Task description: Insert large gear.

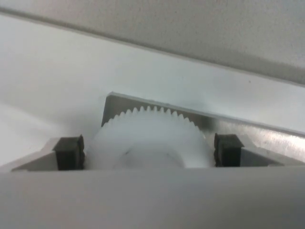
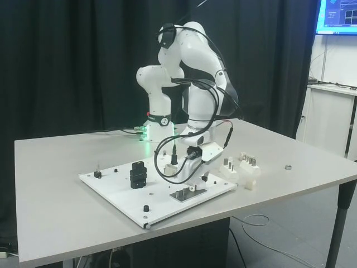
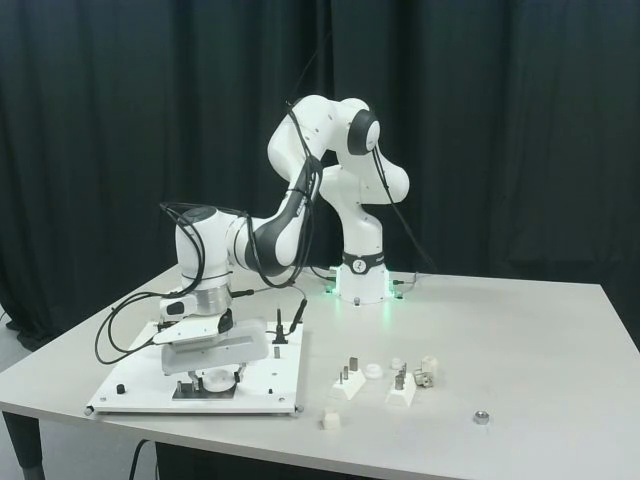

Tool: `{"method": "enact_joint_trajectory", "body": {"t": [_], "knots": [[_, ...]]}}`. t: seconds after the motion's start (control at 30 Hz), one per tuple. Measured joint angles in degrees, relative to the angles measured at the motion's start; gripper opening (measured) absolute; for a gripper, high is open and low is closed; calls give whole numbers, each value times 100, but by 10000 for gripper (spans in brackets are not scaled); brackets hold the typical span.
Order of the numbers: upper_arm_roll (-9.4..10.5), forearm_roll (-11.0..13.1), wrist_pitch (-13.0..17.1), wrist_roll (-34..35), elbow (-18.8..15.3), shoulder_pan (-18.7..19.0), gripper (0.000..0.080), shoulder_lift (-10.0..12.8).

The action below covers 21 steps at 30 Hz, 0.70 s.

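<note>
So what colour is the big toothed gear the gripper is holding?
White. The large toothed gear shows best in the wrist view, between the gripper's black fingertips.

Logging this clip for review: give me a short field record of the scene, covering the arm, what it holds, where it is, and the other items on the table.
arm: white Franka, bent low over the white board
gripper: shut on large gear
large gear: white, toothed, between both black fingers
under the gear: grey metal plate on the board
gear seated on plate: cannot tell
on the board: black block, small black knobs
on the grey table beside the board: white peg holders, small ring
</note>
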Motion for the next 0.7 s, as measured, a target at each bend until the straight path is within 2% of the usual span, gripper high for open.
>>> {"method": "enact_joint_trajectory", "body": {"t": [0.7], "knots": [[-67,254,-109,28,-5,-12,593,1]]}}
